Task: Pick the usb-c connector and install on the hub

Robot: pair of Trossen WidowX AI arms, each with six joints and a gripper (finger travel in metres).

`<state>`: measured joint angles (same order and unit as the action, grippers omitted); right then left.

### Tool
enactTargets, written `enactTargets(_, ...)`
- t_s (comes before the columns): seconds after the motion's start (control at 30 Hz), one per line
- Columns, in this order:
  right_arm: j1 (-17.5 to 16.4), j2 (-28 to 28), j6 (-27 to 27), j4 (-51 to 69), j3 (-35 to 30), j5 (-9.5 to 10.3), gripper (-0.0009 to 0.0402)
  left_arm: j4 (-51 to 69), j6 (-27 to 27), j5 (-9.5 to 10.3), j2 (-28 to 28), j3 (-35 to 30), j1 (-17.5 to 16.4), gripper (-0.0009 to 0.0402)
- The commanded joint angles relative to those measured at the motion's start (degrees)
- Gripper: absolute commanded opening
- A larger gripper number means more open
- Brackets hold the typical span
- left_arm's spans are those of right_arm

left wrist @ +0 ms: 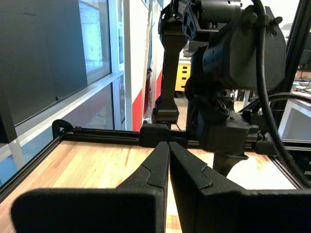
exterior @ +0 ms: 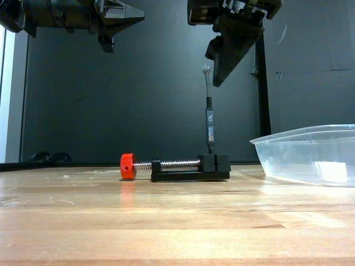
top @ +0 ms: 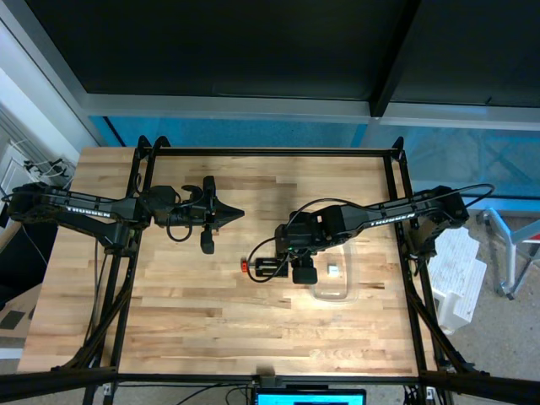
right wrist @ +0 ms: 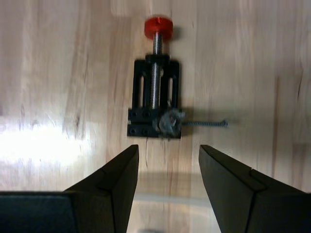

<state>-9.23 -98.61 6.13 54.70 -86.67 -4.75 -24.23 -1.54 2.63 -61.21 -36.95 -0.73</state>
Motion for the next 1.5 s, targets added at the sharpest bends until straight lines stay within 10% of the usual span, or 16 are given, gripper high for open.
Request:
enactTargets(0.03,0.2,3.0,-0.8,-3.6,2.3,0.09,0.0151,0.0,0.0,0.0,0.0,0.0,0.0,0.0)
enactTargets(0.57,4.7,26.3,-6.7,-31.8,23.5,0.52,0.0045,0.0,0.0,-0.02,0.0,0.0,0.0,0.0)
enactTargets(0.87,10.3,36.4,-6.4,-52.9,36.4,6.1,0.0006,0.0,0.0,-0.02,0.0,0.0,0.0,0.0)
enactTargets(1.13,12.9,40.2,-4.7,-68.3,45.2,9.51,-0.0001,0.0,0.0,-0.02,0.0,0.0,0.0,0.0)
enactTargets(1.5,13.0,41.3,-0.9,-77.4,51.5,9.33,0.0,0.0,0.0,-0.02,0.0,0.0,0.0,0.0)
